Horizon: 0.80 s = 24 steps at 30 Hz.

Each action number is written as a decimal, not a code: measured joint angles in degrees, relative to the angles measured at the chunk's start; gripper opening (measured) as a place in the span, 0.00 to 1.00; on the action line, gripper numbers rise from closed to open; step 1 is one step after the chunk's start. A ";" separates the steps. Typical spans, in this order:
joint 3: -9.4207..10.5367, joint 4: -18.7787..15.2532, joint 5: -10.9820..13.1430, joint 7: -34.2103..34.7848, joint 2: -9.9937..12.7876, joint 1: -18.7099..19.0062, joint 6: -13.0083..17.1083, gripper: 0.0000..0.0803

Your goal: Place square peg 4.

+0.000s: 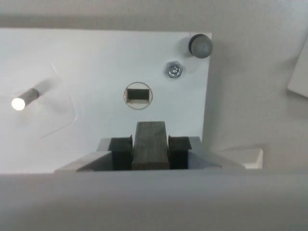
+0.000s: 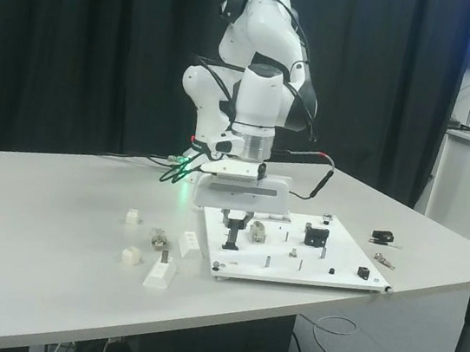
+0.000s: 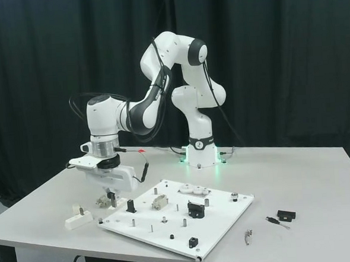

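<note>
The white robot arm [image 3: 160, 90] bends down over the near corner of a white board [image 3: 222, 229] that lies flat on the grey table [image 3: 320, 175]. Its gripper [image 1: 150, 150] is closed on a grey square peg [image 1: 150, 144], with one black finger [image 1: 121, 151] pressing on each side of it. The peg stands upright and sticks out below the fingers. In the wrist view, a square hole [image 1: 138, 95] with a round ring around it shows in the board, just ahead of the peg's tip. The peg is above the board and not in the hole. Near the hole there is a small bolt [image 1: 173, 70] and a round grey knob [image 1: 200, 45] by the board's edge. A thin pin [image 1: 25, 98] stands up from the board farther off. In the second room view, the board also holds a black block [image 3: 196, 210], some short pegs and two white round parts [image 3: 192, 191]. On the table beside the board, close to the gripper, lies a white holder [image 3: 80, 219]. In the first room view, more small white blocks [image 2: 133, 215] sit on the table near the board's edge. On the far side of the board, a small black part [image 3: 286, 215] and a little metal piece [image 3: 248, 237] lie well apart from the gripper. A green light [image 3: 186, 160] glows at the arm's base.
</note>
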 joint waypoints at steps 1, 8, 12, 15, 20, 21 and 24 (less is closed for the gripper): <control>-0.02 -0.04 0.00 0.00 0.00 0.00 0.00 0.19; -0.04 -0.19 0.00 0.03 0.00 0.00 0.03 0.19; -0.04 -0.21 0.00 0.05 0.00 0.00 0.03 0.19; -0.04 -0.21 0.00 0.05 0.00 0.01 0.03 0.19; -0.04 -0.21 -0.02 -0.09 0.00 0.04 0.03 0.19; -0.05 -0.21 -0.15 -0.41 0.00 0.05 0.03 0.19; -0.07 -0.21 -1.14 -2.16 0.00 0.06 0.04 0.19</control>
